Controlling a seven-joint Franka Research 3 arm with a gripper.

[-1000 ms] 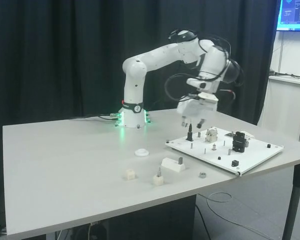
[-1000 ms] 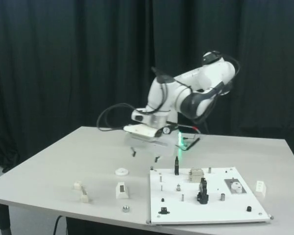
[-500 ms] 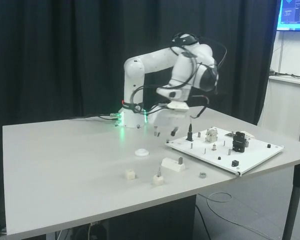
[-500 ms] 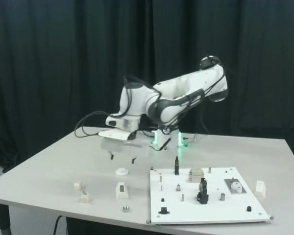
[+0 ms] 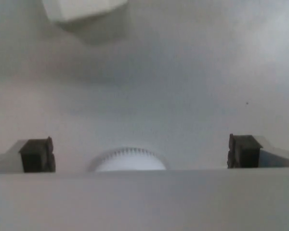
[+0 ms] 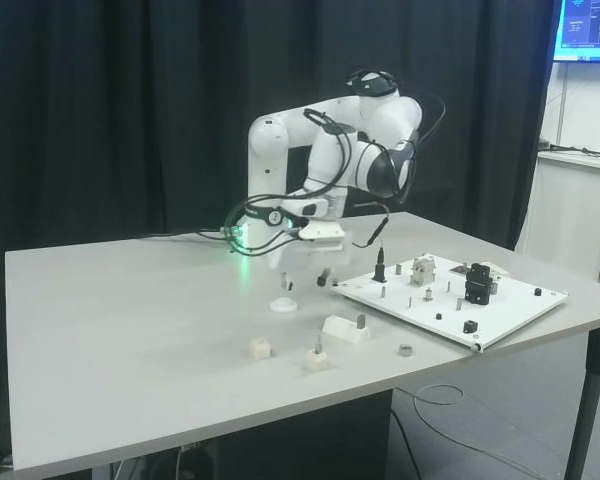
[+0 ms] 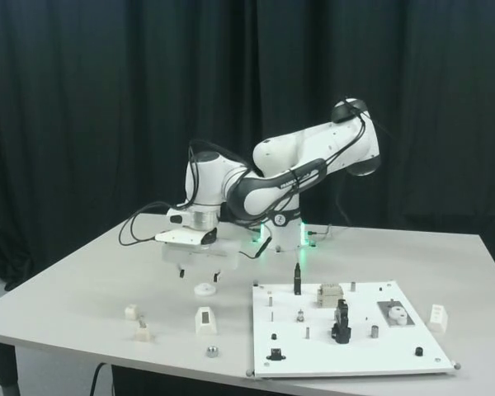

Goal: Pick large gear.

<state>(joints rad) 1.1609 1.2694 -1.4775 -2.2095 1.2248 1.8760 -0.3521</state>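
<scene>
The large gear [image 6: 283, 305] is a white toothed disc lying flat on the grey table [image 6: 130, 320], just off the white board's corner. In the second room view the gear [image 7: 204, 289] sits right under the hand. My gripper [image 6: 306, 281] hangs a short way above it, open, one finger on each side and nothing held. From the other side, the gripper [image 7: 199, 275] is still clear of the disc. In the wrist view the gear [image 5: 130, 160] shows between the black fingertips [image 5: 37, 155], partly hidden by the hand's edge.
A white assembly board [image 6: 500, 310] with pegs and black parts lies beside the gear. Three small white blocks [image 6: 346, 328], [image 6: 260, 348], [image 6: 315, 358] and a nut [image 6: 404, 349] sit nearer the table's front edge. One white block [image 5: 82, 8] also shows in the wrist view.
The arm has swung away from over the board toward the gear and come down. The gripper now hangs right above the gear, still open.
</scene>
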